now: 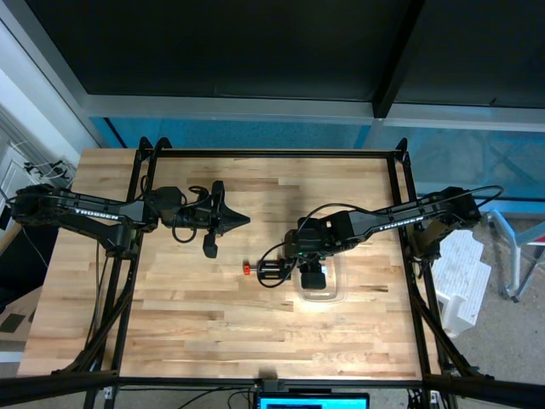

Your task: Pick the usb-c connector and install on the hub

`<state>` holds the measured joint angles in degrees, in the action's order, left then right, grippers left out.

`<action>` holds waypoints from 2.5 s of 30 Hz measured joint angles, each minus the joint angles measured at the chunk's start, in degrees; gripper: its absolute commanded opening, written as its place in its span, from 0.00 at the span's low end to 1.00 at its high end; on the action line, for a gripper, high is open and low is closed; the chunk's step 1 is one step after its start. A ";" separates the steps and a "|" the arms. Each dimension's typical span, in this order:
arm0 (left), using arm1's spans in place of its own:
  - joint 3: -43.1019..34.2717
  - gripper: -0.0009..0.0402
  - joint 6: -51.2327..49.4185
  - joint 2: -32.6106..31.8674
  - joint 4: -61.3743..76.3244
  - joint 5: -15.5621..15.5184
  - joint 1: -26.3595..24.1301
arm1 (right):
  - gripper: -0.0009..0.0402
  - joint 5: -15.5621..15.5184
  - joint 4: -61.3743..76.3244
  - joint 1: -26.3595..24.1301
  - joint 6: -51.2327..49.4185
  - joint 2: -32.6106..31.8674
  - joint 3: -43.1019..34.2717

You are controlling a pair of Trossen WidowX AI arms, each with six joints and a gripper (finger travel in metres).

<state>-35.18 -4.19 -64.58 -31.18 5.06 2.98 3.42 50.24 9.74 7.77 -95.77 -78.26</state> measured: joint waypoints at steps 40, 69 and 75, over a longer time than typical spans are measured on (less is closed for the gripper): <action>0.00 0.02 -0.02 -0.02 0.02 0.00 0.00 | 0.02 -0.55 -31.95 -6.97 -6.08 26.64 19.76; -0.02 0.02 -0.02 0.00 0.00 0.00 0.00 | 0.02 -2.80 -72.15 -10.80 -5.66 38.29 43.15; -0.02 0.02 0.00 -0.02 0.00 0.00 0.00 | 0.02 -2.97 -73.42 -10.88 -5.11 38.40 44.06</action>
<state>-35.20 -4.19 -64.60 -31.18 5.06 2.98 0.45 -23.18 -1.15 2.66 -57.36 -34.20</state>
